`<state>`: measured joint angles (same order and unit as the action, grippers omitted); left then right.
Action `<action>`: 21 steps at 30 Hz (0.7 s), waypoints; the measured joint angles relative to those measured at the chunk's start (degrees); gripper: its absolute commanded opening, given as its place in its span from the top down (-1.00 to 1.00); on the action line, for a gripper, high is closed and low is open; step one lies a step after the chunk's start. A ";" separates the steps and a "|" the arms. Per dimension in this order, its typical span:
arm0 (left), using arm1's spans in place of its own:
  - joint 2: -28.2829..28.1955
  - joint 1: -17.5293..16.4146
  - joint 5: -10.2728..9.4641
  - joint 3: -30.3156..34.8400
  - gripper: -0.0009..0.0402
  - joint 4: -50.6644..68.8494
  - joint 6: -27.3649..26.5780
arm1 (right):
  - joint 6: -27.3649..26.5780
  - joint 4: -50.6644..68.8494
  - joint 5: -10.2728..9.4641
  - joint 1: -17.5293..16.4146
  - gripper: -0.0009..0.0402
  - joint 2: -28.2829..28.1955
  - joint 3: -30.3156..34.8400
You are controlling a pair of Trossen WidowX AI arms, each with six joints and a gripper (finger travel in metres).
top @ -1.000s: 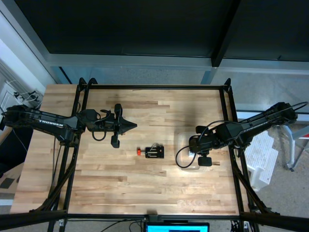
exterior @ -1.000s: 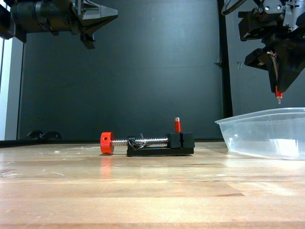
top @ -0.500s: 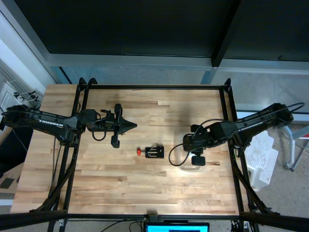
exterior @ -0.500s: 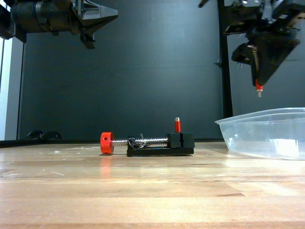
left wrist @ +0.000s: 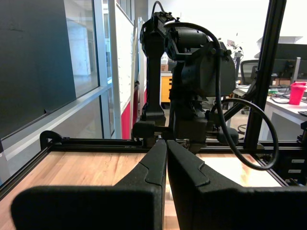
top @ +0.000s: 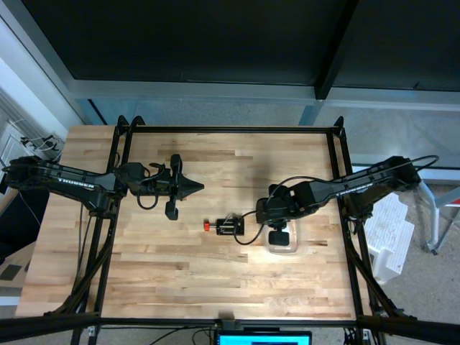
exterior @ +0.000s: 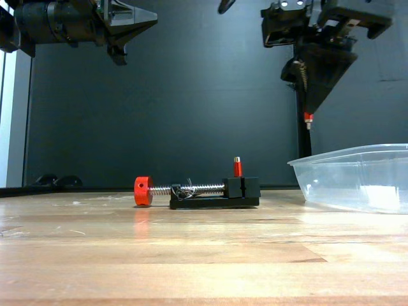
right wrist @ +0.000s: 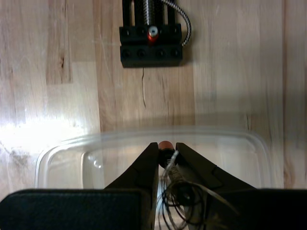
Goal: Pick the RCA connector and install on taskboard
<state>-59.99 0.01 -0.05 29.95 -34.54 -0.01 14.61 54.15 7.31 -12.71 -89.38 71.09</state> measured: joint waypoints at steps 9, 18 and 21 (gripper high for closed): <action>0.00 0.00 0.02 0.00 0.96 0.02 0.00 | -1.42 -0.31 0.02 1.51 0.87 -5.90 5.42; 0.00 0.00 0.02 0.00 0.96 0.00 0.00 | -2.10 -0.79 0.20 2.73 0.87 -13.11 12.41; 0.00 0.00 0.00 -0.02 0.96 0.00 0.00 | -2.10 -0.79 0.17 2.84 0.87 -15.02 14.23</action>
<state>-59.99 0.01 -0.05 29.93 -34.54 -0.01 12.51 53.36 7.49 -9.87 -104.40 85.32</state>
